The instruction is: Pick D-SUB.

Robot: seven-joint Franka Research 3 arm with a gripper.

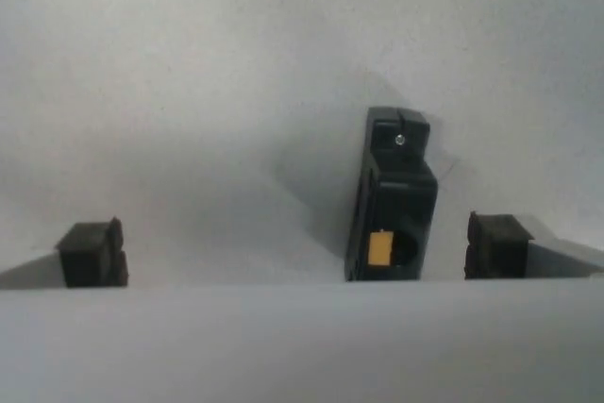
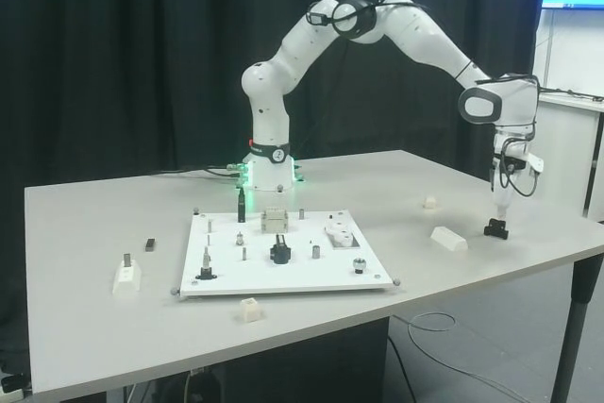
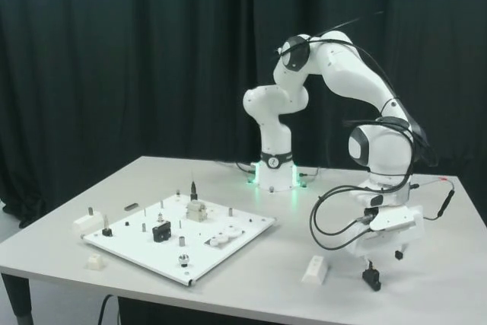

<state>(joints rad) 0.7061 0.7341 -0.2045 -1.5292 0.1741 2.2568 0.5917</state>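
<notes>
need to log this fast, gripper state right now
Gripper: open, holding nothing; the black D-SUB lies on the table between its fingers.

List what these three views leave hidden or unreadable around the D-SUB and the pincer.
- D-SUB lower end: wrist view, cut off by the grey band across the picture's lower part.
- Pincer contact with the D-SUB: wrist view shows both fingertips apart, not touching it.
- D-SUB details: first room view, too small.
- Pincer: second room view, mostly hidden by the wrist housing and cables.
- Parts on the white board: too small to identify.
</notes>
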